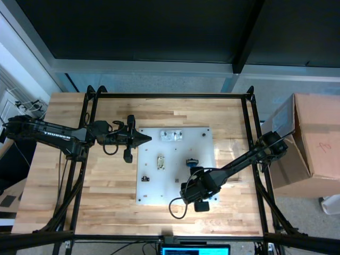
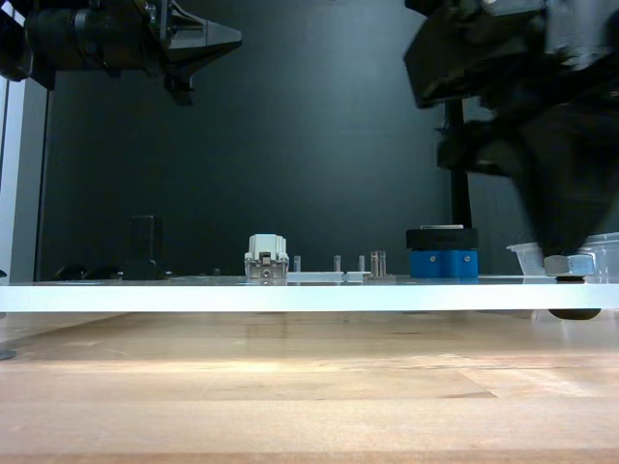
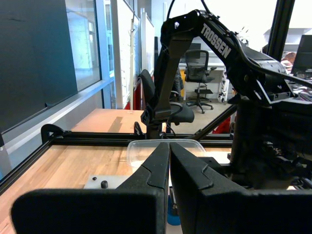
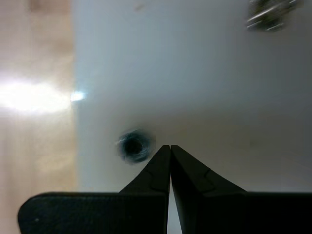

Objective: Pick the M12 nut and place it on its threads and fasten

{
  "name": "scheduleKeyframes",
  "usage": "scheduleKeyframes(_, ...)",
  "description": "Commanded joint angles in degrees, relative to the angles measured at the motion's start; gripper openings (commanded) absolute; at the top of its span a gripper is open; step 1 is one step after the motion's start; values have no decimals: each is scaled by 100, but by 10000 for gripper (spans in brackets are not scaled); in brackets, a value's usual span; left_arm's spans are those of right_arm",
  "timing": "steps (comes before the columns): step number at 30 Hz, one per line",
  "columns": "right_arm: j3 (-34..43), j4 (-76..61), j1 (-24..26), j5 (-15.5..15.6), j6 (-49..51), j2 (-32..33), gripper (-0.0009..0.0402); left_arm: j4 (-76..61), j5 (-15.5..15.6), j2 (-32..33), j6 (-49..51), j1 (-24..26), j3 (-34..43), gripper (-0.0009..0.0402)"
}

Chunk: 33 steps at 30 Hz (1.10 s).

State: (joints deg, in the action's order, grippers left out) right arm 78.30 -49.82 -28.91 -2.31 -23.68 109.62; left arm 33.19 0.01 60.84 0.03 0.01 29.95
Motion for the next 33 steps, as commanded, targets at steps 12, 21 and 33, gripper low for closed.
scheduleKeyframes(12, -4, -216, 0, 210, -2, -131, 0, -31, 0, 2, 0, 0, 0, 0)
scheduleKeyframes(21, -31, 96, -2, -326, -321, -52, 0, -31, 0, 2, 0, 0, 0, 0)
scheduleKeyframes(33, -37, -210, -7, 1215, 13, -160, 0, -118, 0, 2, 0, -2, 0, 0)
